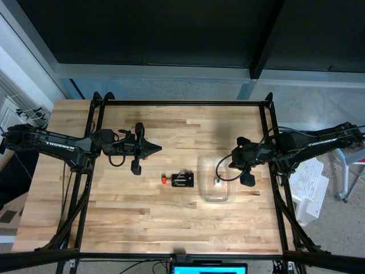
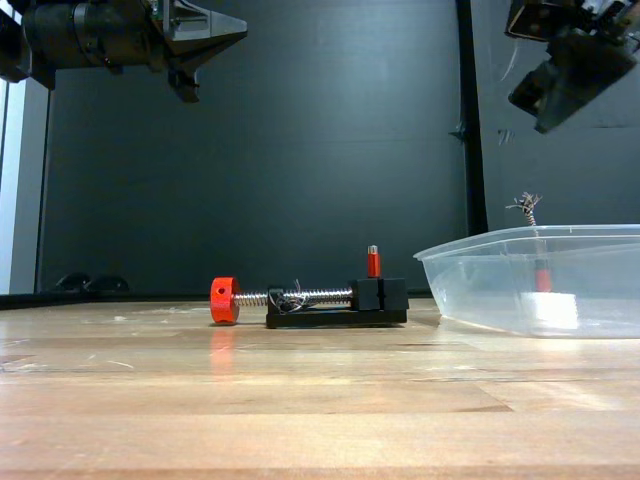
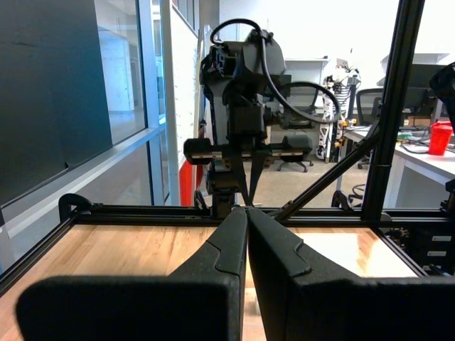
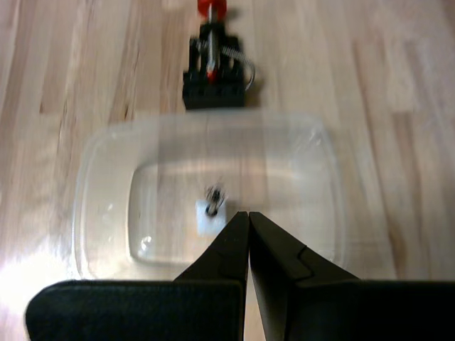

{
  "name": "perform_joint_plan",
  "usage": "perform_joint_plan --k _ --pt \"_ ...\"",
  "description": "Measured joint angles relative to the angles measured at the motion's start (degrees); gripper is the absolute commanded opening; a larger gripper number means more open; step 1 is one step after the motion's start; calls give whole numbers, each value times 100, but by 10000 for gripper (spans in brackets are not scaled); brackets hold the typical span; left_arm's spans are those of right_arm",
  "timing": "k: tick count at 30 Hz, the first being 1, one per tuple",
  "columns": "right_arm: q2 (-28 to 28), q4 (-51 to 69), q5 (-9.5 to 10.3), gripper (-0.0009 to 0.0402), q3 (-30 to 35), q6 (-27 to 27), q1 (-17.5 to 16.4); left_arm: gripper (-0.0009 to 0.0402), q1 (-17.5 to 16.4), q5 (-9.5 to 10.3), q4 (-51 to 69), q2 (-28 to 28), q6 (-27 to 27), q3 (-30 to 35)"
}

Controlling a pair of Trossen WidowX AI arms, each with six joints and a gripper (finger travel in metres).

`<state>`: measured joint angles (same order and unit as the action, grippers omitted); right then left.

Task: Pick the RCA connector and install on taskboard

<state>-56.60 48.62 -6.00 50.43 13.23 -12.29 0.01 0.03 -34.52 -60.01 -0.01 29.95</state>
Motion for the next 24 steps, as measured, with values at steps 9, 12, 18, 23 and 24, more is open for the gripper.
perform_joint_plan --k 9,12,18,23,24 --pt "-431 181 -46 15 -31 262 -197 0 0 0 0 0 0 0" --pt "-492 164 -48 43 -31 278 -197 0 0 2 0 0 0 0" --pt "-616 -26 -153 104 -107 291 -210 0 0 2 0 2 0 -2" --pt "-734 -310 -151 139 -271 297 -234 0 0 0 -2 0 0 0" --pt "-754 -341 -151 143 -295 299 -236 0 0 2 0 2 0 0"
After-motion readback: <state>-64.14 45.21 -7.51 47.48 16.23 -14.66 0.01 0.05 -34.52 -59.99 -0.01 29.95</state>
